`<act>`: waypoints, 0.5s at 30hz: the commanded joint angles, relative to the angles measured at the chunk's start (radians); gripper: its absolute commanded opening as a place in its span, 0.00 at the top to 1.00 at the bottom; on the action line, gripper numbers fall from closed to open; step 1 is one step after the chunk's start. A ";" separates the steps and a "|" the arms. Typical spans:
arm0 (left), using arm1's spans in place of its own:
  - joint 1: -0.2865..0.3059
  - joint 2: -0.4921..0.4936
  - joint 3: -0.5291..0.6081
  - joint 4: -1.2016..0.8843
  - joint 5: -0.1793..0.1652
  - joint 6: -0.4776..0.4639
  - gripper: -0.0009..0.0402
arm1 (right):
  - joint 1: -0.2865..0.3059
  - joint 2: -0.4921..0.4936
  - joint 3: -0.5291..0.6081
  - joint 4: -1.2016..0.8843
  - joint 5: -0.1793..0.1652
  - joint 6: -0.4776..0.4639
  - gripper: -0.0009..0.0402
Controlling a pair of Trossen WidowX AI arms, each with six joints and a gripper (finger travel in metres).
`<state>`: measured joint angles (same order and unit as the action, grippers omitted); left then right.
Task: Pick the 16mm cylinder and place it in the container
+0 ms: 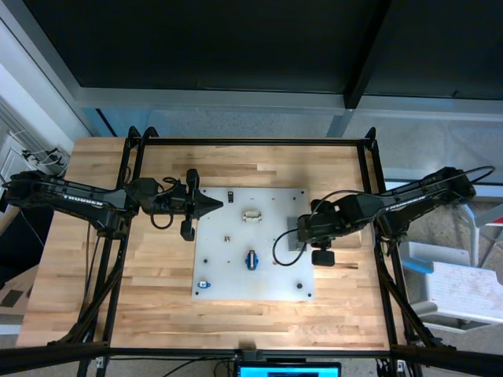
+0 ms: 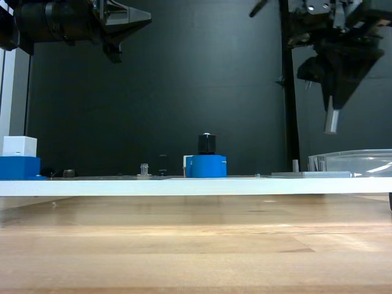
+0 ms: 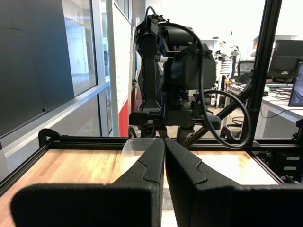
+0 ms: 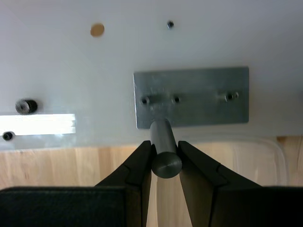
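The 16mm cylinder (image 4: 163,150), a short silver-grey peg, hangs upright in the air with my right gripper (image 4: 163,147) shut on it. In the low view the cylinder (image 2: 331,120) pokes down from the right gripper (image 2: 332,104), well above the board and just left of the container (image 2: 358,162). The container's pale rounded rim (image 4: 258,151) lies on the wood beside the board's right edge. From above, the right gripper (image 1: 302,233) sits over that board edge. My left gripper (image 3: 164,153) is shut on nothing, held high over the board's left side (image 1: 208,206).
A grey metal block (image 4: 191,97) lies on the white board (image 1: 236,267) right under the cylinder. A blue part (image 2: 207,166) with a black knob (image 2: 206,144) stands mid-board. A blue and white piece (image 2: 18,160) sits near the front left corner. Black frame rails surround the table.
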<state>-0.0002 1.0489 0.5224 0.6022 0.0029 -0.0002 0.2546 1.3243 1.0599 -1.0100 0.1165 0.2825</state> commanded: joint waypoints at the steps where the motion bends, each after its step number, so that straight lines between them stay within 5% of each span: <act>1: 0.000 0.000 0.000 0.000 0.000 0.000 0.98 | -0.002 -0.048 -0.047 0.002 -0.001 0.001 0.96; 5: 0.000 0.000 0.000 0.000 0.000 0.000 0.98 | -0.012 -0.106 -0.101 0.006 0.005 0.025 0.96; 11: 0.000 0.000 0.000 0.000 0.000 0.000 0.98 | -0.027 -0.181 -0.175 0.007 0.072 0.116 0.96; 15: 0.000 0.000 0.000 0.000 0.000 0.000 0.98 | -0.031 -0.226 -0.228 0.022 0.087 0.172 0.96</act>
<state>-0.0002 1.0489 0.5224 0.6022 0.0029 -0.0002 0.2249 1.1107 0.8486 -0.9966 0.1967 0.4320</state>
